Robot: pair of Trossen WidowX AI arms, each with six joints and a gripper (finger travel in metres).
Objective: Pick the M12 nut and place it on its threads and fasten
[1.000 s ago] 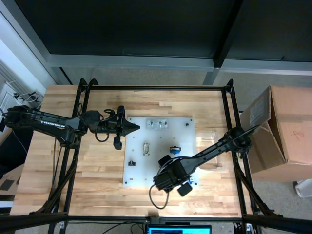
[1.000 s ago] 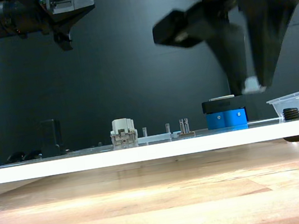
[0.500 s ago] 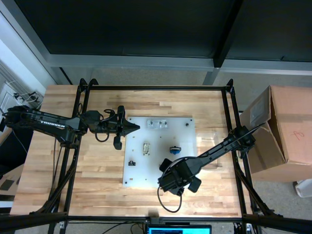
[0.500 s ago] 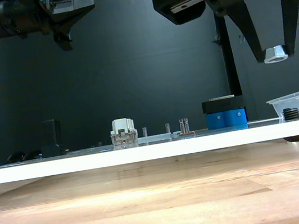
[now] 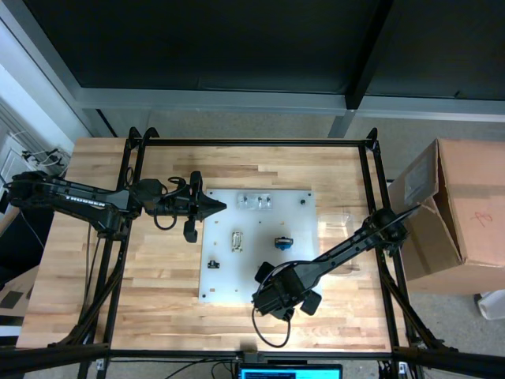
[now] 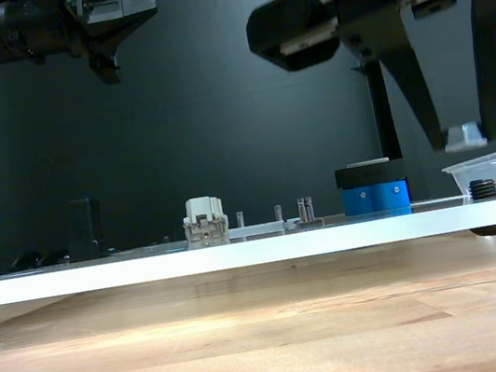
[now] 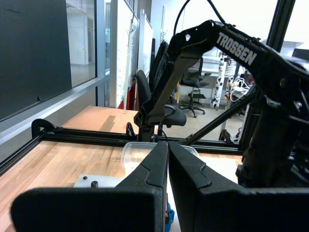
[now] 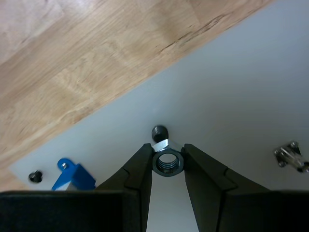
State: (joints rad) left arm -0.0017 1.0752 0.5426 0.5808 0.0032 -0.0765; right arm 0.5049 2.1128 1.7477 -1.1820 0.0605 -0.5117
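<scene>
Risk: the nut (image 8: pixel 167 162) looked slightly off the stud's (image 8: pixel 160 131) axis, so lowering it could seat it tilted and cross-thread it.
Nut: clamped between the right jaws, hole downward, above the board's (image 5: pixel 229 272) near right edge, clear of the stud.
Left jaws: together, high by the board's far left corner.
</scene>
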